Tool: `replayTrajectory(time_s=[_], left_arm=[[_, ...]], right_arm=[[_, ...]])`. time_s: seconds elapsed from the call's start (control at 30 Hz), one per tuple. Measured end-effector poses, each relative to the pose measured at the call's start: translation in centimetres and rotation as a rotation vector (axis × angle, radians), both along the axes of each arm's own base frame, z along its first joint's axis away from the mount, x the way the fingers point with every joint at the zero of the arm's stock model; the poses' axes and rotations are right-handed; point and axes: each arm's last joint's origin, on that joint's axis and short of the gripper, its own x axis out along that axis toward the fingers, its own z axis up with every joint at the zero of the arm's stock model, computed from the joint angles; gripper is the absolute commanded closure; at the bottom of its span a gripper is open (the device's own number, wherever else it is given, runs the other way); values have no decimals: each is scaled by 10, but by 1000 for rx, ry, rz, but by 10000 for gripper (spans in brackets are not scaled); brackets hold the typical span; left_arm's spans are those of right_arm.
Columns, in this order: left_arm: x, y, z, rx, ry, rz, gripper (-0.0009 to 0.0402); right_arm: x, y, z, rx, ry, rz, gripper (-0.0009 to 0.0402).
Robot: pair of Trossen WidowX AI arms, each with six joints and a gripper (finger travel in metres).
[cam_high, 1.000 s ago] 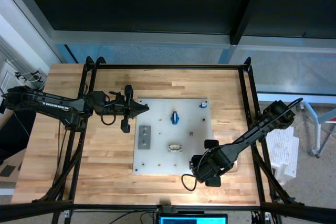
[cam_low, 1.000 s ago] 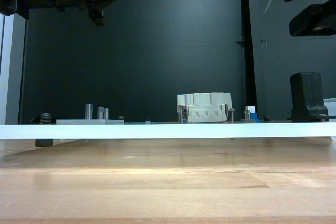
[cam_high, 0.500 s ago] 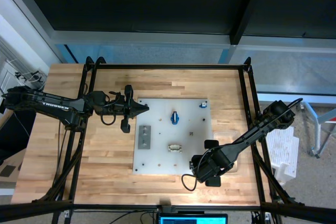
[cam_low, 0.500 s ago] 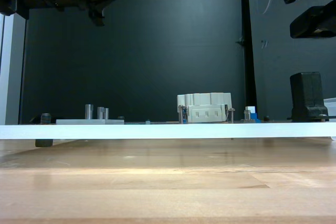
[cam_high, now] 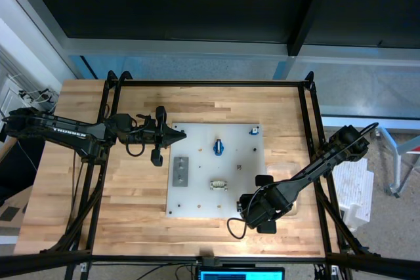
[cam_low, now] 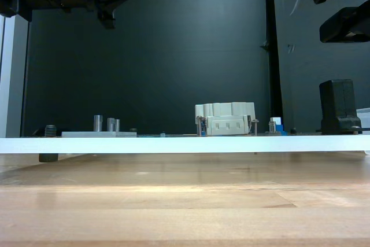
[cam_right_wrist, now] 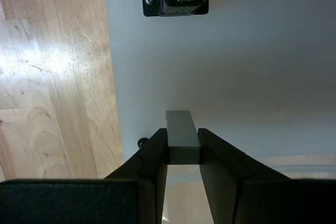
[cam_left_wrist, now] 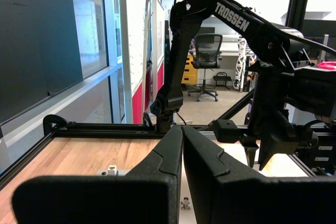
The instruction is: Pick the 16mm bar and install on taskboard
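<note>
Minimal motion: right arm [cam_low: 346, 22] at the low view's upper right sits a touch higher than 1 s ago, all else static. 16mm bar [cam_right_wrist: 182, 135] is pinched between the right gripper [cam_right_wrist: 182, 142] fingers, held over the taskboard [cam_high: 197, 204] near its edge. In the high view that gripper is right of lower centre, over the board's corner there, just below a black connector [cam_high: 263, 180]. Left gripper [cam_high: 178, 135] hangs at the board's upper-left corner, fingers pressed together, holding nothing. Grey block [cam_high: 180, 170] and blue piece [cam_high: 218, 147] sit on the board.
</note>
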Motion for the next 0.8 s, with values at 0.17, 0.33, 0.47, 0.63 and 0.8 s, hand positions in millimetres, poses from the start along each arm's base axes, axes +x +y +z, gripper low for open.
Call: replayTrajectory(time_s=[0.17, 0.33, 0.47, 0.63, 0.8], left_arm=[[0, 0, 0, 0, 0, 0, 393], [0, 0, 0, 0, 0, 0, 393], [0, 0, 0, 0, 0, 0, 393], [0, 0, 0, 0, 0, 0, 393], [0, 0, 0, 0, 0, 0, 393]], right_arm=[[0, 0, 0, 0, -1, 5, 383], [0, 0, -2, 0, -1, 15, 387], [0, 0, -3, 0, -2, 22, 392], [-1, 0, -7, 5, -8, 27, 393], [-1, -1, -12, 16, -8, 27, 393]])
